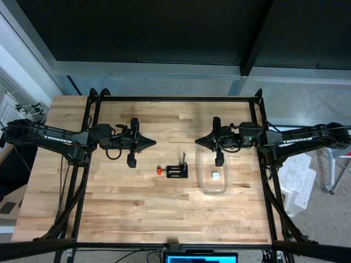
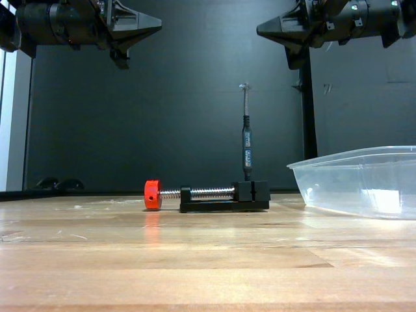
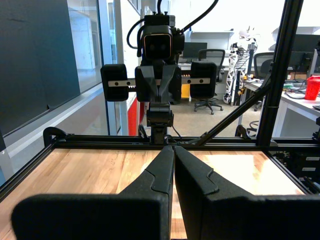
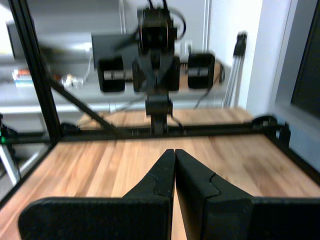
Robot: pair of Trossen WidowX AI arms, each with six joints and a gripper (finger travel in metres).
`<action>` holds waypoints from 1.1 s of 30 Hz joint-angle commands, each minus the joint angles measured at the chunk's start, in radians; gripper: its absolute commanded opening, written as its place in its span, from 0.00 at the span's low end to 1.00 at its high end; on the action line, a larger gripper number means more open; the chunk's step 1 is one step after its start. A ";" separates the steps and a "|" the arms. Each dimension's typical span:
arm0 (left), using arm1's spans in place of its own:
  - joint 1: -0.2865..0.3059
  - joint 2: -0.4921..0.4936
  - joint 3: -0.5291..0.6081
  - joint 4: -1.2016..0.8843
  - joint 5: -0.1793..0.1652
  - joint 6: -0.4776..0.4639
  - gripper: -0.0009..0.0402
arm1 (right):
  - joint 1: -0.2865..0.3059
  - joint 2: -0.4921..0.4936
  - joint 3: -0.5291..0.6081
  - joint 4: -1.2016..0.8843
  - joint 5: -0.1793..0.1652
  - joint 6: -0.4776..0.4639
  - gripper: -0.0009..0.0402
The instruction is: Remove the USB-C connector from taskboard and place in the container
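Jaws pressed together, holding nothing, on both arms. Left gripper (image 1: 154, 143) hangs high over surface (image 1: 137, 203), left of and farther than taskboard (image 1: 174, 171). Right gripper (image 1: 197, 141) high at far side of container (image 1: 214, 193). Tips face each other, apart. USB-C connector (image 2: 247, 151) stands upright in taskboard's right end. Container near taskboard's right, small white square piece (image 1: 215, 175) inside.

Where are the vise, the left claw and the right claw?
vise (image 1: 176, 171): high view, on its black body.
left claw (image 1: 153, 143): high view, on its shut tips, raised left of the vise.
right claw (image 1: 198, 141): high view, on its shut tips, raised by the far end of the tub (image 1: 215, 193).
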 commanded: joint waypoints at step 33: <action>0.000 0.000 0.000 0.000 0.000 0.000 0.02 | 0.053 0.172 0.452 -1.141 0.032 0.027 0.18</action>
